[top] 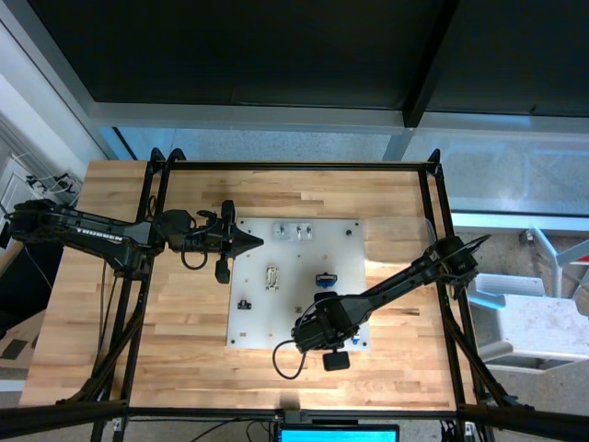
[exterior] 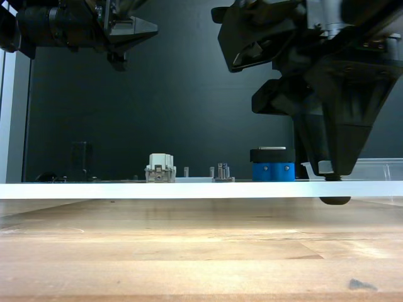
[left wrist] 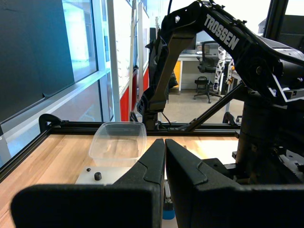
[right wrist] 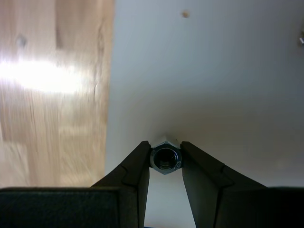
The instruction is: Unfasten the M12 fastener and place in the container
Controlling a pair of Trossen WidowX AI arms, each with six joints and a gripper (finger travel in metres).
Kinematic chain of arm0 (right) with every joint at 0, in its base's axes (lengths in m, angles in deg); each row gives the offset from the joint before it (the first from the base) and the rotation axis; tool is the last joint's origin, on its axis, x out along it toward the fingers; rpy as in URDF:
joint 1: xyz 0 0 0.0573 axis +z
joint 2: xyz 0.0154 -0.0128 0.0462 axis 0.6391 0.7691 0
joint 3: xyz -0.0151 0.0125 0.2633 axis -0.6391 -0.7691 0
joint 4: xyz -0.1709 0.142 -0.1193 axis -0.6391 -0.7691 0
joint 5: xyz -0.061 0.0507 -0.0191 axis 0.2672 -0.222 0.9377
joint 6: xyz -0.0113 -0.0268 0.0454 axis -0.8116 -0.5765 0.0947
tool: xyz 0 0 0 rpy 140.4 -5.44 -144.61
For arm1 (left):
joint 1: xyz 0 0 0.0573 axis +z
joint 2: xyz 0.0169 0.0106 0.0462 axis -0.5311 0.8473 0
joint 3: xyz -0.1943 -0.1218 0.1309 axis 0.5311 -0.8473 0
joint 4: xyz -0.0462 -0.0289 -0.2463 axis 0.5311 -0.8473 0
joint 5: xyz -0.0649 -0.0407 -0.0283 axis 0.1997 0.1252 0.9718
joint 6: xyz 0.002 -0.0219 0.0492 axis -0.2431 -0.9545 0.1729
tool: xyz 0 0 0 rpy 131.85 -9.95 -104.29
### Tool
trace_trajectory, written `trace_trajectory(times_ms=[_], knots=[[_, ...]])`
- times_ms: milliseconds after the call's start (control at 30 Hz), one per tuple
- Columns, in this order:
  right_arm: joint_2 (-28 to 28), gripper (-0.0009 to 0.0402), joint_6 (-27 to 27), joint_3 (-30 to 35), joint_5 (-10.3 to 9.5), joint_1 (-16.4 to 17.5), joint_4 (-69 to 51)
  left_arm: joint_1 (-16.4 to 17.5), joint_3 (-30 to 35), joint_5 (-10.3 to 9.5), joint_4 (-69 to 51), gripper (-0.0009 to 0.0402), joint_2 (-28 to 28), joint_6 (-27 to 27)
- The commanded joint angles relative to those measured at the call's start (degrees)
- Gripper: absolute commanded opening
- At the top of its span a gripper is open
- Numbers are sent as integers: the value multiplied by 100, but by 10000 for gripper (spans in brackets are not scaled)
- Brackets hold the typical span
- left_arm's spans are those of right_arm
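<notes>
Right wrist view: right claw (right wrist: 165, 159) tight on nut (right wrist: 166, 158) at board (right wrist: 213, 71); left claw (left wrist: 165, 144) closed aloft, facing clear container (left wrist: 118, 142)

Left gripper (exterior: 150, 27) hangs high above the white board (exterior: 126, 189). Right gripper (exterior: 332, 173) points down, tips at the board's right end, beside a blue block (exterior: 272, 171).

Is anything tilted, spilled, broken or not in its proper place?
Nothing stands out. The right gripper, over the white board at its near right edge, is shut on the silver nut; whether it sits on its stud, I cannot tell. The clear container stands level. The left gripper hangs shut above the board's far left.
</notes>
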Motion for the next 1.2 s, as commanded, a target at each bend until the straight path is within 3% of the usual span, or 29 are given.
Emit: trace_trajectory(times_ms=[33, 333, 767, 967, 1200], knots=[[-94, 0, -343, 9, -26, 7, -90, 0, 0, 2, 0, 0, 0, 0], [-361, 0, -544, 9, -26, 7, -153, 2, 0, 2, 0, 0, 0, 0], [-1298, 0, -501, -2, -24, -72, -717, 0, 0, 0, 0, 0, 0, 0], [-1801, 0, -470, -162, -24, -422, -1196, 0, 0, 0, 0, 0, 0, 0], [-2308, 0, -343, -330, 17, -1082, -1604, 0, 0, 2, 0, 0, 0, 0]])
